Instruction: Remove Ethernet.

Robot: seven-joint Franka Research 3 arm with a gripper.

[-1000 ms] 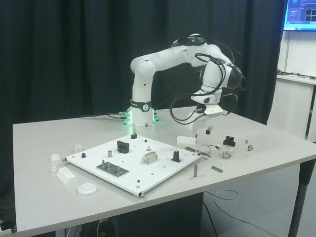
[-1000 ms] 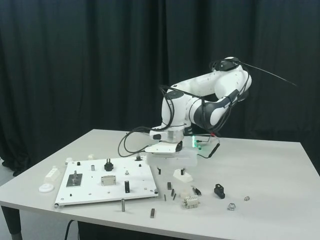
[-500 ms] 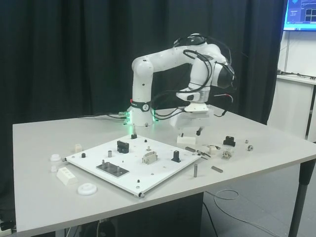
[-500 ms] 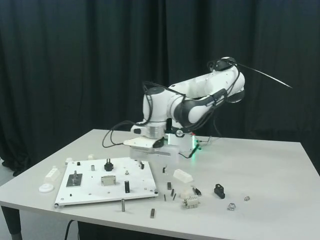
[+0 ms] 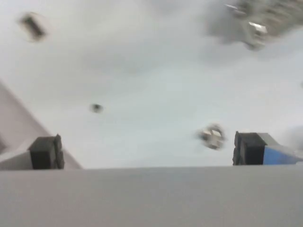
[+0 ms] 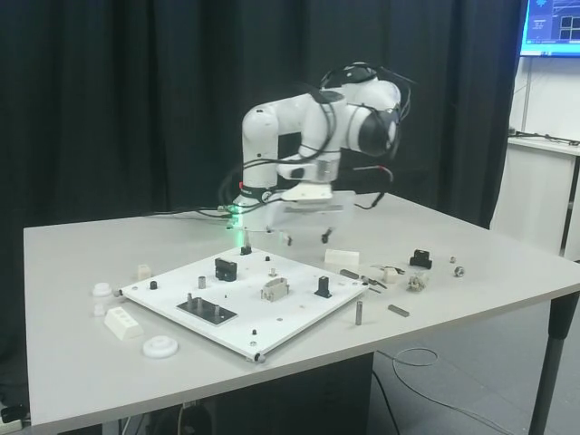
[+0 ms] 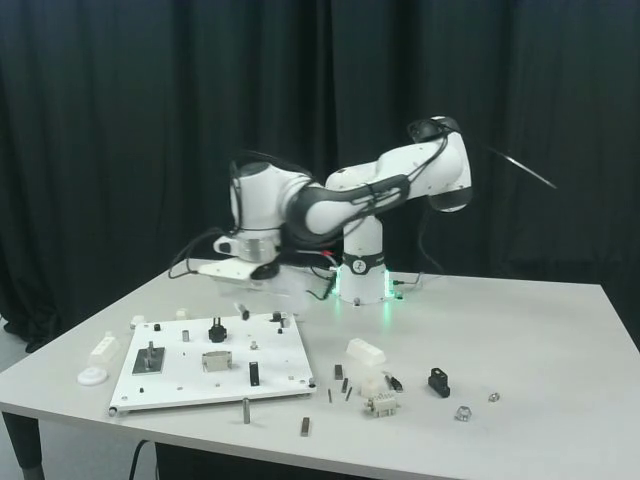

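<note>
The white board (image 6: 299,317) lies on the grey table and carries several small fittings: a black block (image 6: 225,269), a grey connector (image 6: 275,289) and a black upright piece (image 6: 323,287). Which fitting is the Ethernet one I cannot tell. My gripper (image 6: 305,237) hangs a little above the board's far edge, near a small black plug (image 6: 246,250). In the wrist view the gripper (image 5: 147,150) is open, its black fingertips (image 5: 46,152) wide apart with nothing between them. Below it is the board's white surface with a small hole (image 5: 96,108). The second room view shows the gripper (image 7: 260,312) over the board (image 7: 180,385).
Beside the board on the side away from the loose white parts lie a white block (image 6: 342,256), a black clip (image 6: 420,258), a grey connector (image 7: 381,402) and loose pins (image 6: 359,314). White parts (image 6: 122,322) and a white ring (image 6: 160,346) sit at the board's other side.
The arm has swung from above the loose white block across to the board's far edge. The gripper carries nothing.
</note>
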